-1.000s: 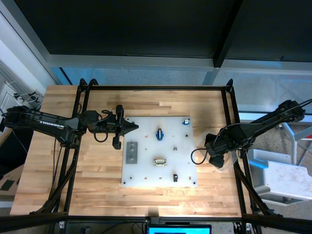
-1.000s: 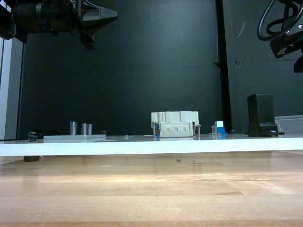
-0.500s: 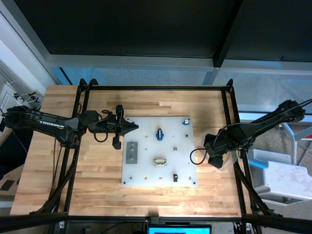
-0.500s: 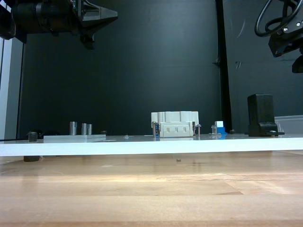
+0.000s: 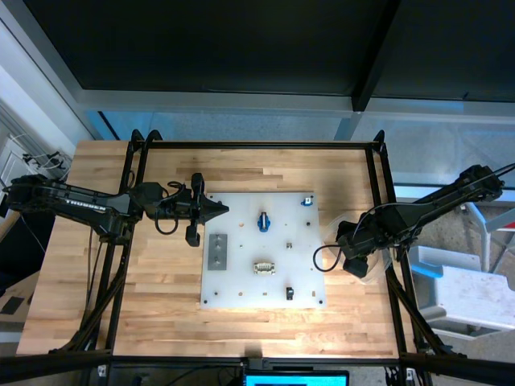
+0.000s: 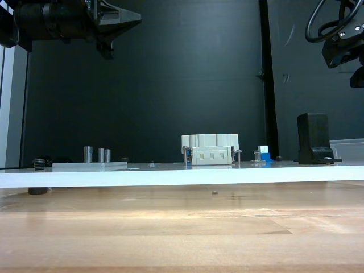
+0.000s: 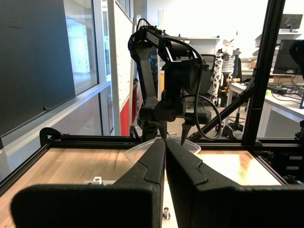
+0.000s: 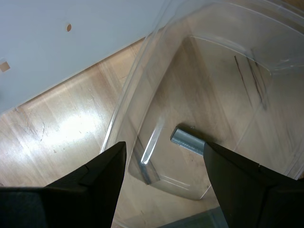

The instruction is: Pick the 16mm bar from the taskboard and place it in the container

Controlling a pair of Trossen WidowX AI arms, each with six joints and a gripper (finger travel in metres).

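The black left gripper (image 5: 221, 209) hangs high over the ten o'clock corner of the large square white perforated taskboard (image 5: 241, 277), its fingers (image 7: 147, 171) pressed together on nothing. At three o'clock of the board, just off its edge, the black right gripper (image 5: 355, 264) hovers over the small clear plastic tub, the container (image 8: 213, 90), with its fingers (image 8: 95, 190) spread apart and empty. The short grey metal bar (image 8: 186, 139) lies on its side on the container's floor, directly below that gripper. One end is hidden behind a finger, so its full length is unclear.

I judge it stiff, dense for its size and smooth enough to slip. It probably rolls if nudged. Any hold should pinch it across the middle of its length, jaws square to its axis, clear of the thin tub wall.
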